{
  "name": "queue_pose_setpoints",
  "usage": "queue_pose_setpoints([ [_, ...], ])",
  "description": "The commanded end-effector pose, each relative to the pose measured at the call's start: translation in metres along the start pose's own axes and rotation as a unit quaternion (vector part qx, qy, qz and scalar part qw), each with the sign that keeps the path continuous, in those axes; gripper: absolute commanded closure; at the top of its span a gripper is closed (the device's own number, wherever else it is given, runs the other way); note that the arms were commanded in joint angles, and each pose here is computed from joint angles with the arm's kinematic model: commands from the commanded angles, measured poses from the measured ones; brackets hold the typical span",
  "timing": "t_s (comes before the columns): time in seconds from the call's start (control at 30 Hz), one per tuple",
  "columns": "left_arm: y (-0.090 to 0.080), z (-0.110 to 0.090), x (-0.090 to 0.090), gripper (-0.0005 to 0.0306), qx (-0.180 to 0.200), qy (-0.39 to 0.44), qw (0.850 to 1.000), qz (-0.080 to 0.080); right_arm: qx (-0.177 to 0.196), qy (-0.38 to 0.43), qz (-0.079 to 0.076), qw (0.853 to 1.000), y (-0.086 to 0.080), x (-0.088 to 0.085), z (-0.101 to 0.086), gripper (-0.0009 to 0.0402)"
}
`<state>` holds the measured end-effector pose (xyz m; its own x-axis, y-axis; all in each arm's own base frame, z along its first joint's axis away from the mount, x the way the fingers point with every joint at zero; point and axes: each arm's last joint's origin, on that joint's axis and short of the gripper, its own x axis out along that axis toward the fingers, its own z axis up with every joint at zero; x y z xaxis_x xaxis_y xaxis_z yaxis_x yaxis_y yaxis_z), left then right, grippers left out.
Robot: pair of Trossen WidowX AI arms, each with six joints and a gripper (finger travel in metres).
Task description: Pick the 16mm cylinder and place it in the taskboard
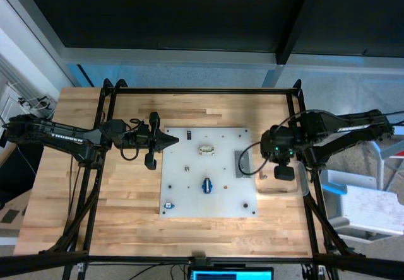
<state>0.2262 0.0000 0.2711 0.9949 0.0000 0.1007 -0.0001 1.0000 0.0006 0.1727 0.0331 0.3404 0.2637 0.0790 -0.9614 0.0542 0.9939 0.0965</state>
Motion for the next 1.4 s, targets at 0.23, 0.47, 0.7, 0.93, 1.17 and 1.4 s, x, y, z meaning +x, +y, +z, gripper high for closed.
queue_pose_setpoints([
  [0.23,0.0,0.0,0.0,0.03,0.0,0.0,1.0,0.0,-0.005,0.011,-0.001,1.0,0.002,0.0,-0.003,0.0393],
  [0.47,0.0,0.0,0.0,0.03,0.0,0.0,1.0,0.0,-0.007,0.019,-0.003,1.0,0.002,0.002,-0.004,0.0393],
  [0.7,0.0,0.0,0.0,0.03,0.0,0.0,1.0,0.0,-0.012,0.04,-0.015,0.999,0.002,0.011,-0.005,0.0355],
  [0.93,0.0,0.0,0.0,0.03,0.0,0.0,1.0,0.0,-0.014,0.052,-0.017,0.998,0.003,0.021,-0.007,0.0268],
  [1.17,0.0,0.0,0.0,0.03,0.0,0.0,1.0,0.0,-0.014,0.055,-0.016,0.998,0.004,0.034,-0.008,0.0218],
  [1.4,0.0,0.0,0.0,0.03,0.0,0.0,1.0,0.0,-0.011,0.054,-0.014,0.998,0.006,0.05,-0.01,0.0215],
])
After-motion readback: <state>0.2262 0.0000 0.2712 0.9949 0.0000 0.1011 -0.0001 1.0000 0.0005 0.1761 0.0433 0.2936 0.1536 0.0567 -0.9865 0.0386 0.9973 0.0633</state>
